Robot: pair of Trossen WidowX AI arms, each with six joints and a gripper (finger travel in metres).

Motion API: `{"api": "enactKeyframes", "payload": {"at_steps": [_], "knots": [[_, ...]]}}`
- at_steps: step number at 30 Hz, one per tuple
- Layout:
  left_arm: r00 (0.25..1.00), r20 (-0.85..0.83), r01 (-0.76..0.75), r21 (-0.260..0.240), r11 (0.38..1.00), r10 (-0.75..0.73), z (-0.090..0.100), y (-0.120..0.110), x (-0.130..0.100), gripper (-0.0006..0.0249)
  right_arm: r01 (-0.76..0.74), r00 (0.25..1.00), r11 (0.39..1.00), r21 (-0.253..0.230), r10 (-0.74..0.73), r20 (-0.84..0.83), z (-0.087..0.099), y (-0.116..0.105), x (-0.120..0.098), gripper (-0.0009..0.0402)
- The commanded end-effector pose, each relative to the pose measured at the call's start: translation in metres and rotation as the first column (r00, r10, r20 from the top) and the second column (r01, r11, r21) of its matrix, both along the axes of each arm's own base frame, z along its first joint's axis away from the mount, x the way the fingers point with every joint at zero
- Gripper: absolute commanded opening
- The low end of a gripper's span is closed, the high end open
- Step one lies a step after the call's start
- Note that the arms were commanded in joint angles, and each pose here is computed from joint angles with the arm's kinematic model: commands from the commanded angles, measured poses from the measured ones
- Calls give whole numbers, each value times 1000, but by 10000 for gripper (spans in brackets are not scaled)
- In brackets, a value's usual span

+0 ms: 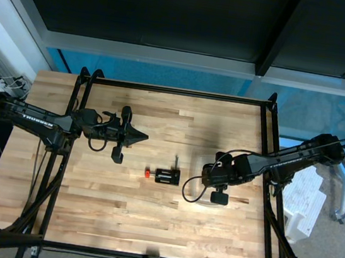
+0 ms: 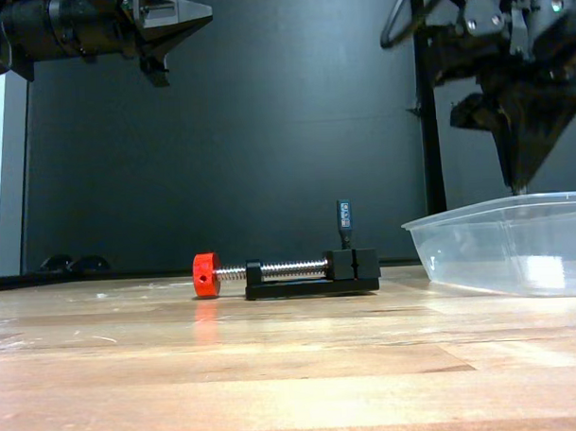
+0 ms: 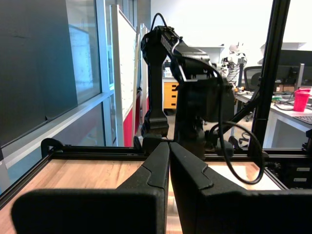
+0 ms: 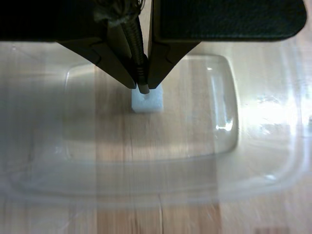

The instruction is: Pick the usb-c connector and install on the hub

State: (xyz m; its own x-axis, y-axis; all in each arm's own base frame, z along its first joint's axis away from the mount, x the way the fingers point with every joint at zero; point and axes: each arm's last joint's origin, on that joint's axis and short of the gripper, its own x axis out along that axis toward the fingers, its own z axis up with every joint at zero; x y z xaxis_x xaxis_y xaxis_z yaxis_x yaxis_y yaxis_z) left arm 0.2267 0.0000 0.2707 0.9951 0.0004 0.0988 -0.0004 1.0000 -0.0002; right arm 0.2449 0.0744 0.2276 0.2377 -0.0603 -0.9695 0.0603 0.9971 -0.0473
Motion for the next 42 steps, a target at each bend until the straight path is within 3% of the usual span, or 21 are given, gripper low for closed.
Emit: {"api": "enactKeyframes", "payload": {"at_steps": [1,9,19,42], "knots": [[1000,0,0,0,1000,0,0,0,0,0,-7,1000,1000,-6,7,-11,13,1,1,0],[1000,0,0,0,1000,0,0,0,0,0,-62,997,998,-5,62,43,40,1,9,0],[1000,0,0,0,1000,0,0,0,0,0,-41,997,999,-2,41,67,47,-4,16,0],[1000,0,0,0,1000,0,0,0,0,0,-1,998,1000,-12,2,57,41,-6,96,0]]}}
